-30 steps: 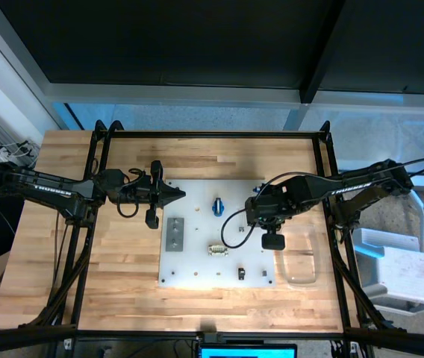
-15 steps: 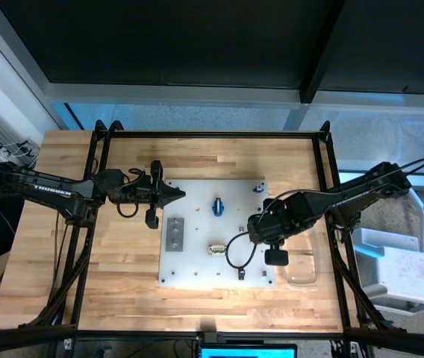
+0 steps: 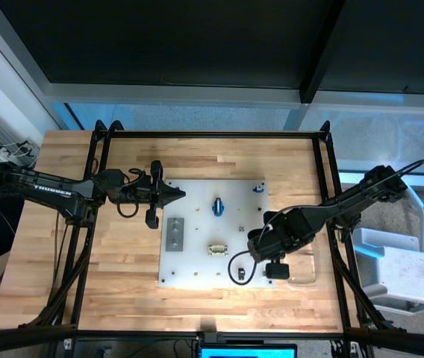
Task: Pick the 16mm bar from the taskboard and place it in the container
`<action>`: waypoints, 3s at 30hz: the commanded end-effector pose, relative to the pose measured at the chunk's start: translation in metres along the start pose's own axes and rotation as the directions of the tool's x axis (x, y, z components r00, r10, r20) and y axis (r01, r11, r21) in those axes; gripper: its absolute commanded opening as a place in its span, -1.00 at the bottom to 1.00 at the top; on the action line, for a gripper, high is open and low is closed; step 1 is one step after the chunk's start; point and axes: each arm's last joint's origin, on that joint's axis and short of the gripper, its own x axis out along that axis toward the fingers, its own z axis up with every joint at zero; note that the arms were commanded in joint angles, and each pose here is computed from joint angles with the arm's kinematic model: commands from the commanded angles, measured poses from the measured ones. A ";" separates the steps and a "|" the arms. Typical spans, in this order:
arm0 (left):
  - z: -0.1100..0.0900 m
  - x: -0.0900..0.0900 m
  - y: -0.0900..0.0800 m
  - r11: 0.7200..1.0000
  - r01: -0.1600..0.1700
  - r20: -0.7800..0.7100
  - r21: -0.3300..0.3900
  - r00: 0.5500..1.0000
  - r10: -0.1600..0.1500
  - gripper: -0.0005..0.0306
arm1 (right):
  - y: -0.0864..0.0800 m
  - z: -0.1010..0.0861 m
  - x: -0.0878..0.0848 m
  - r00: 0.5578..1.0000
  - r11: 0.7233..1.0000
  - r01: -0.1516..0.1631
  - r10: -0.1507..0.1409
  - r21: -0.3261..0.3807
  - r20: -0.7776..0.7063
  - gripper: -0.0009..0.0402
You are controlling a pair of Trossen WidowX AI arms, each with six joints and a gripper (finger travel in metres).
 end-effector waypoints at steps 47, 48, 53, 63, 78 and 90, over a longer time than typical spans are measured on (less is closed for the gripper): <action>0.000 0.000 0.000 1.000 0.000 0.000 0.000 1.000 0.000 -0.97 | 0.049 -0.005 0.048 0.999 0.997 -0.014 0.011 -0.070 -0.052 0.21; 0.000 0.000 0.000 1.000 0.000 0.001 0.000 1.000 0.000 -0.96 | 0.049 -0.005 0.049 0.999 0.997 -0.011 0.007 -0.071 -0.054 0.21; 0.000 0.000 0.000 1.000 0.000 0.001 0.000 1.000 0.000 -0.96 | 0.051 -0.005 0.056 0.998 0.997 0.015 -0.020 -0.078 -0.060 0.21; 0.000 0.000 0.000 1.000 0.000 0.001 0.000 1.000 0.000 -0.96 | 0.058 -0.007 0.066 0.996 0.996 0.032 -0.039 -0.080 -0.080 0.21; 0.000 0.000 0.000 1.000 0.000 0.001 0.000 1.000 0.000 -0.96 | 0.058 -0.015 0.086 0.998 0.997 0.042 -0.045 -0.068 -0.042 0.21; 0.000 0.000 0.000 1.000 0.000 0.001 0.000 1.000 0.000 -0.96 | 0.057 -0.020 0.097 0.999 0.997 0.047 -0.049 -0.068 -0.024 0.21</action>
